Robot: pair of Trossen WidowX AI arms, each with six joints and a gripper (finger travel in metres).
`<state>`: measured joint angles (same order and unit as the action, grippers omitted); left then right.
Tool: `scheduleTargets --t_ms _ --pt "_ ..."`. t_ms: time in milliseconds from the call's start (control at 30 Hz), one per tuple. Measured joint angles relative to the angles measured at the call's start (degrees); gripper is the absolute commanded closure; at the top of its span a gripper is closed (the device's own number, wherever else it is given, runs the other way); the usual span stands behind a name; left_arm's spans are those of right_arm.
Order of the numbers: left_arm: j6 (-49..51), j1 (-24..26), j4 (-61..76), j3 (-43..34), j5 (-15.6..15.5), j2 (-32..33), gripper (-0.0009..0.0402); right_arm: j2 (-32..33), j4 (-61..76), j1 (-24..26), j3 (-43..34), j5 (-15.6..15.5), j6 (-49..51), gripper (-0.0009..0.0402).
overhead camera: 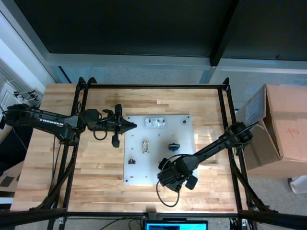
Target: Pick the M12 nut and place it on its threads and fasten
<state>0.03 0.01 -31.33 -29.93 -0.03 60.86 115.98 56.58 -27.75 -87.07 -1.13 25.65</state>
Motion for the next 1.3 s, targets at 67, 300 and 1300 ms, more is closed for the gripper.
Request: scheduleTargets --t_ms 67,300,1300 --pt "0.0 0.0 0.0 0.0 0.0 0.0 0.0393 0.0 0.0 0.0 0.0 0.0 -3.6 0.0368" --pt "0.0 0.0 0.0 0.0 0.0 0.0 0.0393 -0.1 0.0 0.0 0.0 0.0 -11.8 0.0368" --pt "0.0 0.0 0.0 0.0 0.0 0.0 0.0393 -0.1 0.3 0.0 0.1 0.1 -78.4 0.0368"
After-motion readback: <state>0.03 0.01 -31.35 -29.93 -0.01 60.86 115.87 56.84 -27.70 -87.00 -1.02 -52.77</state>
